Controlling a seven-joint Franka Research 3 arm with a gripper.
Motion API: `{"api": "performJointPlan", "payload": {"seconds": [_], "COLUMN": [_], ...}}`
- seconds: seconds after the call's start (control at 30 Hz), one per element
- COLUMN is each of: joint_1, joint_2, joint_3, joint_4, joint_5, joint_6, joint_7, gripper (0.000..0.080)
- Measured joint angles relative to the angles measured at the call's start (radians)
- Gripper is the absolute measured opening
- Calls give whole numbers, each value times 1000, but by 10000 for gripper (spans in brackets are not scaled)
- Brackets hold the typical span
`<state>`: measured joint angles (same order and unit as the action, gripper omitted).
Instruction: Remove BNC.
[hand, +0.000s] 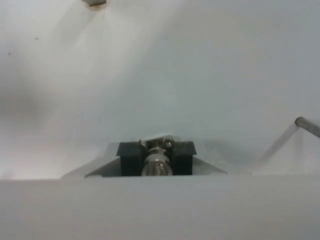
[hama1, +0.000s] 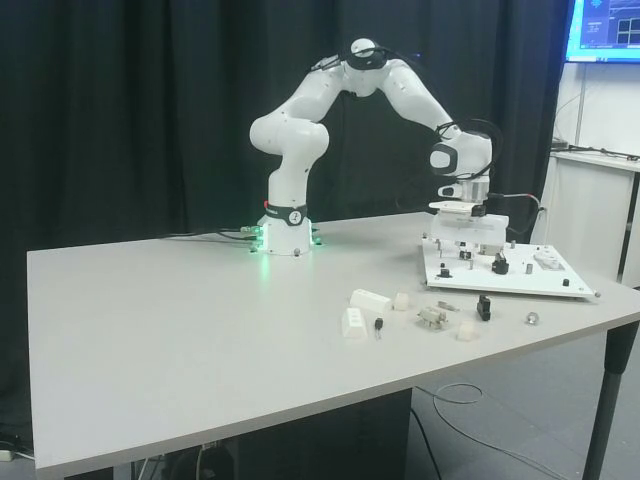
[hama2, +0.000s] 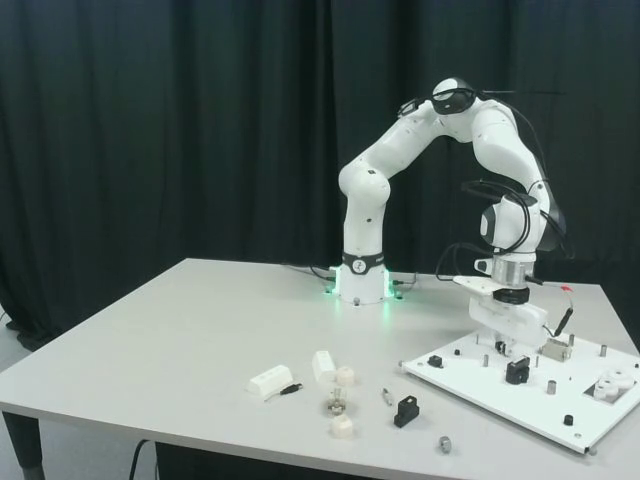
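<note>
One BNC connector (hand: 157, 161) shows in the wrist view, a metal barrel seated in a black holder (hand: 131, 156) on the white board (hand: 200, 90); it sits directly below the wrist camera, partly cut off by the white body of the hand. The jaws (hama2: 497, 347) hang low over the board's edge nearest the arm's base, and whether they are spread or pressed together cannot be told from any view. The board (hama1: 520, 280) lies flat on the grey desk (hama1: 180, 320) at its right end as seen from the first room camera; it also carries a black block (hama2: 517, 373), several short upright pins and a white fixture (hama2: 612, 384) toward its far corner. Loose parts lie on the desk in front of the board: two white blocks (hama1: 362, 309), a small metal piece (hama1: 431, 317), a black clip (hama1: 484, 307) and a round metal part (hama1: 532, 318) near the desk's front edge. The white arm (hama1: 330, 100) arches from its base (hama1: 285, 235), which glows green, near the desk's back edge; black curtains hang behind.
</note>
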<state>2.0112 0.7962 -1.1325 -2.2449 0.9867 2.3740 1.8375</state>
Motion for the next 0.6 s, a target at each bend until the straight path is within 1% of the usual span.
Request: {"api": "performJointPlan", "payload": {"seconds": [0.17, 0.6], "joint_1": [0, 0], "joint_2": [0, 0], "joint_3": [0, 0], "joint_4": [0, 0], "joint_5": [0, 3], "joint_6": [0, 0], "joint_7": [-20, -159], "gripper": [127, 127]}}
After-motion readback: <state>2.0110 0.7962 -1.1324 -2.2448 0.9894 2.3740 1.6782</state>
